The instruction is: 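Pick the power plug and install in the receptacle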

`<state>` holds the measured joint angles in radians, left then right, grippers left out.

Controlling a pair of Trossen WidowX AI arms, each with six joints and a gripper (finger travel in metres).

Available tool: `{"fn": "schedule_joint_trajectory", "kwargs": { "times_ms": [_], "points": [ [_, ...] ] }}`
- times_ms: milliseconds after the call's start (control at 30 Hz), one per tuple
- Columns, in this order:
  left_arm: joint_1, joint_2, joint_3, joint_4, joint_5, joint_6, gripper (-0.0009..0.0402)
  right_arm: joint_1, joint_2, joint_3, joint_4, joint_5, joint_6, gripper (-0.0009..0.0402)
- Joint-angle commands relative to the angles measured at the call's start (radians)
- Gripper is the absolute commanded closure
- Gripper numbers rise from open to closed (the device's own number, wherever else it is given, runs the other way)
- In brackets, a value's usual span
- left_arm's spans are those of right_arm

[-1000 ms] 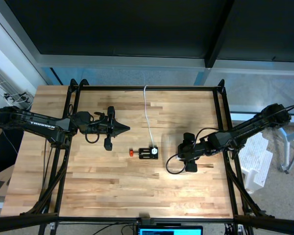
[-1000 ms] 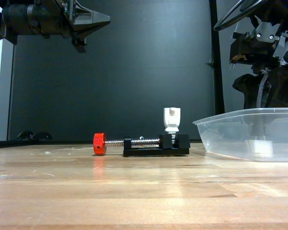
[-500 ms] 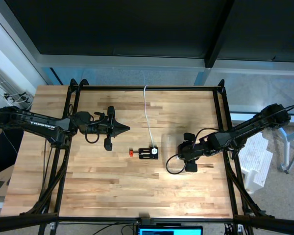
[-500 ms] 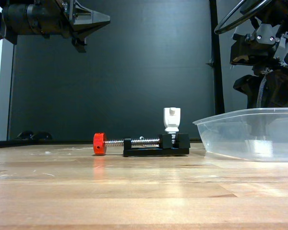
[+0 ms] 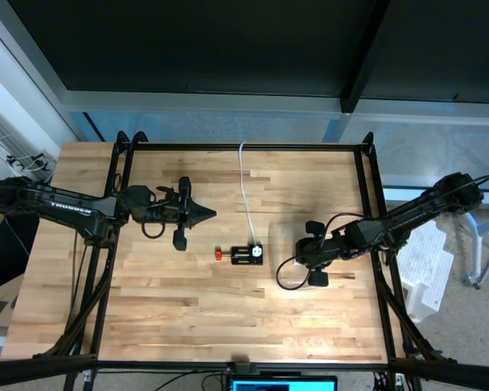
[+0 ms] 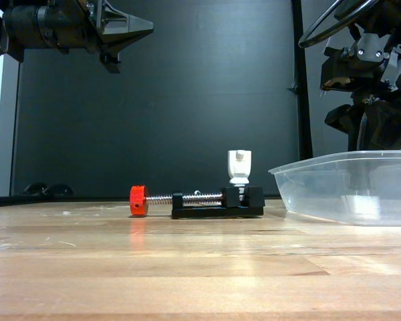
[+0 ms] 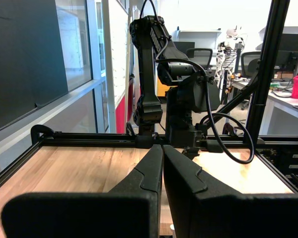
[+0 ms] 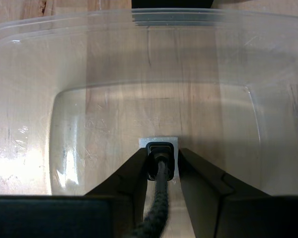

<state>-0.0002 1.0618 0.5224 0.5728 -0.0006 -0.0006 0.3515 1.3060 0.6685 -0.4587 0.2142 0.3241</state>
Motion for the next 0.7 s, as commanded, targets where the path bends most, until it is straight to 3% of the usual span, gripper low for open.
{"fn": "schedule_joint_trajectory", "kwargs": {
  "times_ms": [33,433,700],
  "points": [
    [0.0,0.0,0.0,0.0,0.0,0.0,0.0393,0.0,-0.001,0.0,0.0,0.0,0.0,0.0337],
    [0.0,0.0,0.0,0.0,0.0,0.0,0.0393,0.0,-0.003,0.0,0.0,-0.001,0.0,0.0395],
    [0.0,0.0,0.0,0.0,0.0,0.001,0.0393,0.0,-0.003,0.011,-0.005,-0.001,-0.001,0.0393]
  ]
}}
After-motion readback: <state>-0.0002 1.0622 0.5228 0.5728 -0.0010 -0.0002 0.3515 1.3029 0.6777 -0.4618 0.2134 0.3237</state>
